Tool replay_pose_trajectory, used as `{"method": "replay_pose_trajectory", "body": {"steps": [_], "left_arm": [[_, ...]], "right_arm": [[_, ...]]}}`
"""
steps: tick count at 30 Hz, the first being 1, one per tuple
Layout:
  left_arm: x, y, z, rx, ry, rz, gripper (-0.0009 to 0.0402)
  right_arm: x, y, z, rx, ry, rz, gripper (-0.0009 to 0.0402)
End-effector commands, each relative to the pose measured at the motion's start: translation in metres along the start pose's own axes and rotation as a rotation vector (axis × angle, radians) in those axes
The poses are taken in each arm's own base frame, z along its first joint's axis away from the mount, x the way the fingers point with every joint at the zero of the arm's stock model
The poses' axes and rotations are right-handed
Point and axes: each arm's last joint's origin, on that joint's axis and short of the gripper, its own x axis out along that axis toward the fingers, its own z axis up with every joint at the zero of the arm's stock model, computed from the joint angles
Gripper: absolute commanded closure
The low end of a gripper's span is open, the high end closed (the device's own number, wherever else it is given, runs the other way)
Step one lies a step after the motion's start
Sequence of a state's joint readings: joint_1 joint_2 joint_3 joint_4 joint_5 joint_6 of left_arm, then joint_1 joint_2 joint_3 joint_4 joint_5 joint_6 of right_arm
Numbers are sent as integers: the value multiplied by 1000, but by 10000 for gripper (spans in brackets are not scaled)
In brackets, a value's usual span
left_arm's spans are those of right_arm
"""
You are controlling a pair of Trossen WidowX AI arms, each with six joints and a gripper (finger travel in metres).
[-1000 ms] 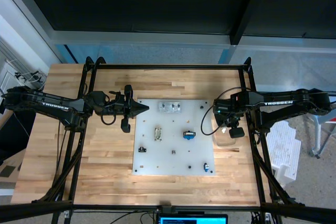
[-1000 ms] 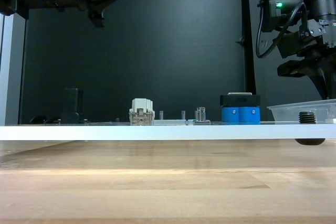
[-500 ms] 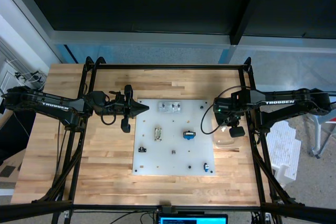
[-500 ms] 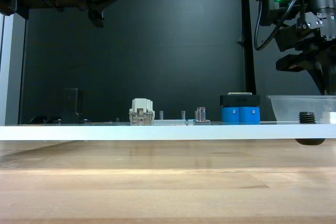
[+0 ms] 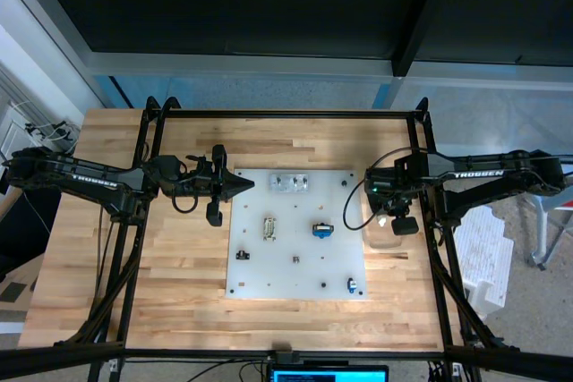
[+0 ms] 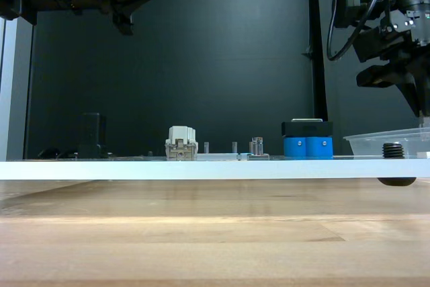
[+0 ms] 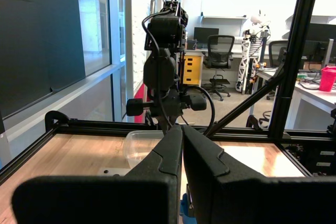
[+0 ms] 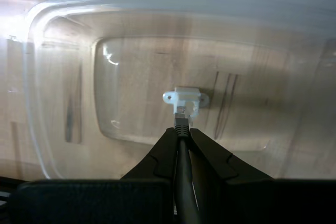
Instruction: Pick the RJ45 connector and install on taskboard
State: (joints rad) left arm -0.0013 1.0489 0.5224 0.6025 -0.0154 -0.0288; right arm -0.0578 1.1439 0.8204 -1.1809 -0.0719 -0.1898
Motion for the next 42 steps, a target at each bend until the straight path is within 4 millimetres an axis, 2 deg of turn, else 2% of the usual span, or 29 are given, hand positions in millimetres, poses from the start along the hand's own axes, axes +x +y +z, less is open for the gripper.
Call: {"method": "replay_pose_trajectory", "body": {"steps": [1, 8, 17, 28, 35, 42], "left_arm": [[0, 0, 0, 0, 0, 0, 393], [0, 0, 0, 0, 0, 0, 393], [0, 0, 0, 0, 0, 0, 393], [0, 0, 0, 0, 0, 0, 393], [0, 0, 0, 0, 0, 0, 393], [0, 0, 0, 0, 0, 0, 393]], "right_arm": [[-6, 4, 3, 12, -13, -2, 393], [-25, 21, 12, 31, -45, -49, 393], [-38, 49, 18, 107, -87, -23, 393], [-43, 84, 37, 151, -72, 4, 393], [-45, 108, 62, 141, -57, 11, 393], [-41, 123, 79, 161, -36, 8, 393]]}}
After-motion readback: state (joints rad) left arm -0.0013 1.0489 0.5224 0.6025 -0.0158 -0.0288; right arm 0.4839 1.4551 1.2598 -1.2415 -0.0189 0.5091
